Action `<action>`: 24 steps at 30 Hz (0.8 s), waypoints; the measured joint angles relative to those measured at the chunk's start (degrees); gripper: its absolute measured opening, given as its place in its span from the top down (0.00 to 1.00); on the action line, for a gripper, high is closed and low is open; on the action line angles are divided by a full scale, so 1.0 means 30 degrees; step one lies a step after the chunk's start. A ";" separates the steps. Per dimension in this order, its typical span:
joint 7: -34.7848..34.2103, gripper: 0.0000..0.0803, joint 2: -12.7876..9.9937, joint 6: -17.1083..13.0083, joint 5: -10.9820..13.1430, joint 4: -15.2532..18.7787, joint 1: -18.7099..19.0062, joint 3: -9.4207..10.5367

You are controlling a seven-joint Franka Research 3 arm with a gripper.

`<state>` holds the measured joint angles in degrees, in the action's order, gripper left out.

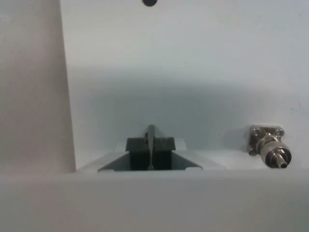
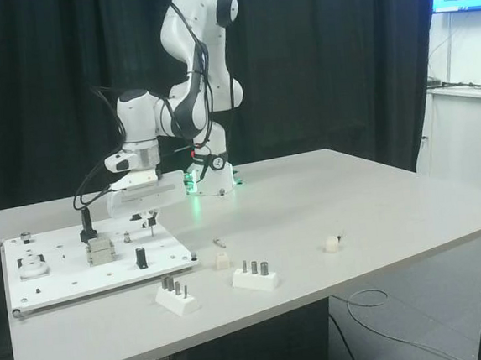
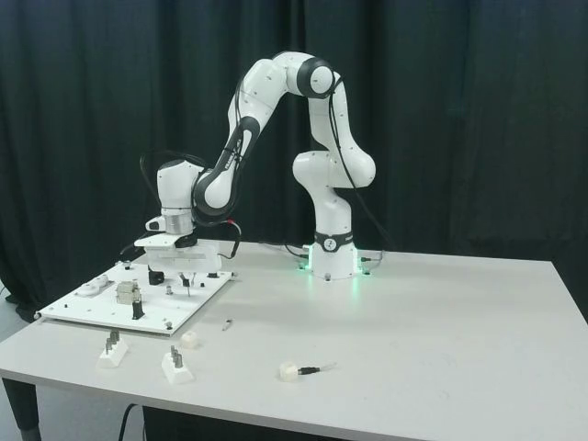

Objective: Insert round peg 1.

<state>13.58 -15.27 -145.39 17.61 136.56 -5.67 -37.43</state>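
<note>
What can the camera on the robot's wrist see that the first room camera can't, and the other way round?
Only the wrist view shows the metal connector close up, and the thin peg pinched in the claw.

Only the first room view shows the whole white arm, the grey table, the two peg holders and the black curtain.

Both show the white board under the claw.
</note>
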 joint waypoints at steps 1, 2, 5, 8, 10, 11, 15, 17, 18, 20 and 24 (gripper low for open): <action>0.0000 0.98 -0.0012 -0.0019 0.0000 0.0002 0.0000 0.0000; 0.0000 0.98 -0.0022 -0.0040 0.0000 0.0005 0.0000 0.0000; 0.0000 0.98 -0.0055 -0.0105 0.0000 0.0018 0.0000 0.0000; 0.0000 0.98 -0.0095 -0.0143 0.0000 0.0026 0.0000 0.0001; 0.0000 0.98 -0.0102 -0.0154 0.0000 0.0026 0.0001 0.0001; 0.0001 0.98 -0.0102 -0.0154 0.0000 0.0026 0.0001 0.0001; 0.0001 0.98 -0.0102 -0.0154 0.0000 0.0027 0.0002 0.0002; 0.0001 0.98 -0.0102 -0.0154 0.0000 0.0027 0.0002 0.0002; 0.0001 0.98 -0.0102 -0.0154 0.0000 0.0027 0.0002 0.0002; 0.0001 0.98 -0.0102 -0.0154 0.0000 0.0028 0.0002 0.0002; 0.0001 0.98 -0.0102 -0.0154 0.0000 0.0028 0.0002 0.0001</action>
<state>13.58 -15.58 -145.86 17.61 136.64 -5.67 -37.42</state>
